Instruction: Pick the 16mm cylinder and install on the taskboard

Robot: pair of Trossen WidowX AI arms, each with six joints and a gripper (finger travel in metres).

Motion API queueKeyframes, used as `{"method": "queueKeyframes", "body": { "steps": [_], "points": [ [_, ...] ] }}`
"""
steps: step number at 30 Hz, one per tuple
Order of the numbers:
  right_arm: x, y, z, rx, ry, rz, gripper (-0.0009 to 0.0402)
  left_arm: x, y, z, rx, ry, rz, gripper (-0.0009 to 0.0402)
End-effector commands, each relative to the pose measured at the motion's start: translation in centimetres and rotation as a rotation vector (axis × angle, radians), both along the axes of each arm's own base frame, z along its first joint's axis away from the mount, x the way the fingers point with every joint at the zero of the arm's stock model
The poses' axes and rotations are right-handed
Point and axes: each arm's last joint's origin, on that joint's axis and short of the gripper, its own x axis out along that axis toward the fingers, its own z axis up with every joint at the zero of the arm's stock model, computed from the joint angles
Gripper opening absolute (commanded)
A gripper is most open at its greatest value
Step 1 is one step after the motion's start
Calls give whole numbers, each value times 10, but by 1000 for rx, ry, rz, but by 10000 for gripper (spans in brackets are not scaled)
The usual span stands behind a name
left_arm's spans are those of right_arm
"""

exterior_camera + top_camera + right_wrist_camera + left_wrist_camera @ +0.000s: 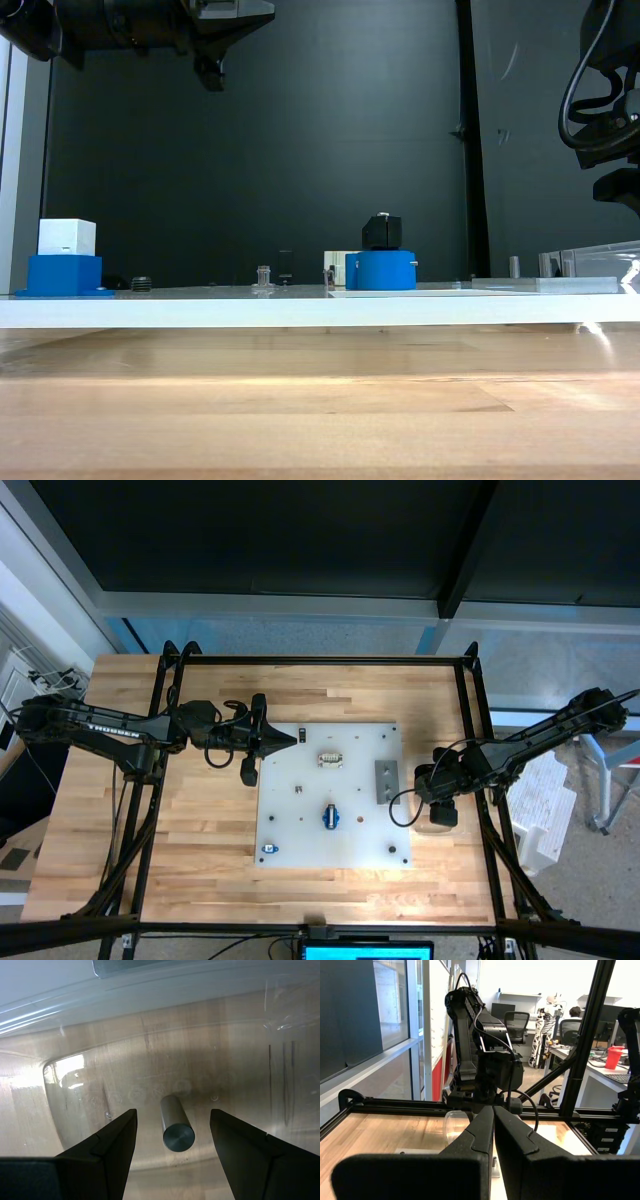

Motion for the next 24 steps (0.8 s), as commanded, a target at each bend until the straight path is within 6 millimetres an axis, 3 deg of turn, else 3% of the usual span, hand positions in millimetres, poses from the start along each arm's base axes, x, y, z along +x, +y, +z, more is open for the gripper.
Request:
{"method": "queueKeyframes", "body": {
  "steps": [1,24],
  "points": [
    [0,0,0,-3,1,3,192,0,0,0,0,0,0,0],
    [-1,1,-1,-4,6,10,99,0,0,0,0,0,0,0]
  ]
}}
